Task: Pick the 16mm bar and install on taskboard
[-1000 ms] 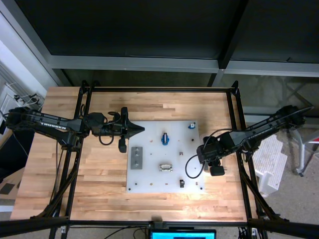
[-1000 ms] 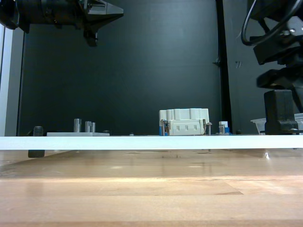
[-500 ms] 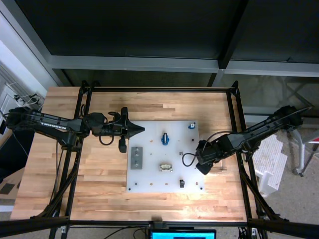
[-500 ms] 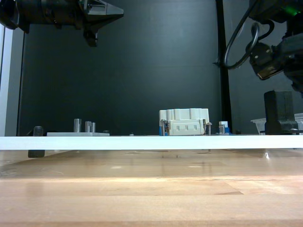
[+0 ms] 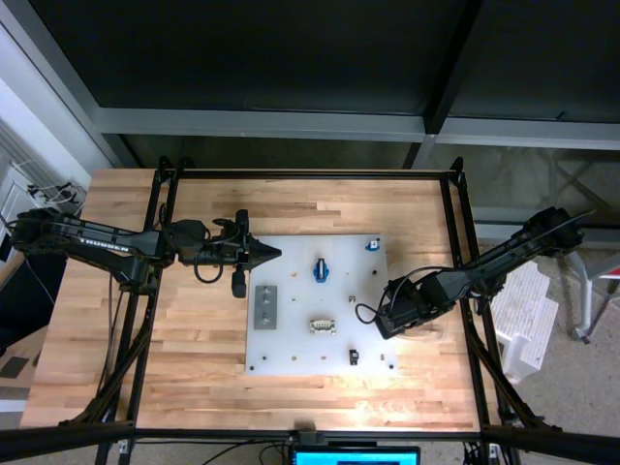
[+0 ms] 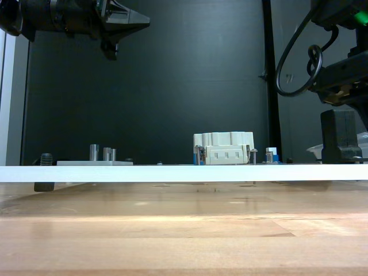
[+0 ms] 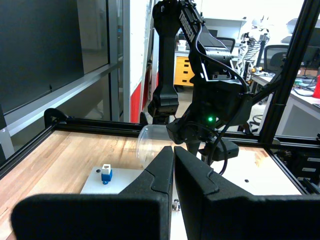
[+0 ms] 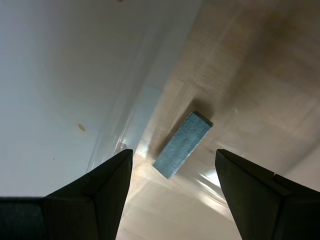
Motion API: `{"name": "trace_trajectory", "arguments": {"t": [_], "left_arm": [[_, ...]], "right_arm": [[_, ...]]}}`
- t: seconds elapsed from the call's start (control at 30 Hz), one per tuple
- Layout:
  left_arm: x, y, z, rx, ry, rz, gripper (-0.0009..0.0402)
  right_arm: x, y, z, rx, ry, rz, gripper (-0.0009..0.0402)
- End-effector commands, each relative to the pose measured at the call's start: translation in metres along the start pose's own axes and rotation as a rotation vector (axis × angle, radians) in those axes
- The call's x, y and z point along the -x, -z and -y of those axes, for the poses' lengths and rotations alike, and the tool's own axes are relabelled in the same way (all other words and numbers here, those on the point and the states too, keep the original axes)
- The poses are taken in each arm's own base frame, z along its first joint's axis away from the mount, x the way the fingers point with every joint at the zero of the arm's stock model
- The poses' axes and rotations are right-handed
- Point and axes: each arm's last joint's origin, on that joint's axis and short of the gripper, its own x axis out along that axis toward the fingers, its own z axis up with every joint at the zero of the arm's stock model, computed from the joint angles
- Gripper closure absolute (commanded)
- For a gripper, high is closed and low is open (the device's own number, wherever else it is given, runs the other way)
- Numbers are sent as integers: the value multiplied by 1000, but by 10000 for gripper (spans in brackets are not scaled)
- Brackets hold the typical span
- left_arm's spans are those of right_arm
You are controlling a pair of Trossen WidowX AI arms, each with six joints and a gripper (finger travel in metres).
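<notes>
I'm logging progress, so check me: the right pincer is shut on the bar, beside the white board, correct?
No. The right pincer is open, not shut on the bar: the right wrist view shows the bar lying free on the table beside the white board. The left pincer is shut, raised over the board's left edge.

Black left hand, black right hand, blue-grey bar, white board, pale plank-striped table

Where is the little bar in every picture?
High: not visible; right gripper hovers at board's right edge.
Low: not in it.
Left wrist: not in it; left gripper shut, over board.
Right wrist: bar lies free on table beside board, under open gripper.
Landmark: board.
</notes>
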Motion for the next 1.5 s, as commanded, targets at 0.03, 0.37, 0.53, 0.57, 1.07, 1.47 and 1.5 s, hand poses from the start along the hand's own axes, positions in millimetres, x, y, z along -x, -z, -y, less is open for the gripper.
{"name": "trace_trajectory", "arguments": {"t": [0.03, 0.37, 0.53, 0.57, 1.07, 1.47, 1.5], "left_arm": [[0, 0, 0, 0, 1, 2, 393], [0, 0, 0, 0, 1, 2, 393], [0, 0, 0, 0, 1, 2, 393], [0, 0, 0, 0, 1, 2, 393], [0, 0, 0, 0, 1, 2, 392], [0, 0, 0, 0, 1, 2, 393], [0, 0, 0, 0, 1, 2, 393]], "right_arm": [[-3, 2, -1, -49, 8, -7, 155], [-3, 3, 0, -90, 21, -15, 155], [2, 3, 2, -93, 7, -16, 155], [3, 3, 3, -92, 9, -16, 155], [6, 9, 3, -190, 13, -15, 155], [0, 18, -6, -325, 39, 7, 155], [-2, 18, -6, -333, 45, 8, 155]]}}
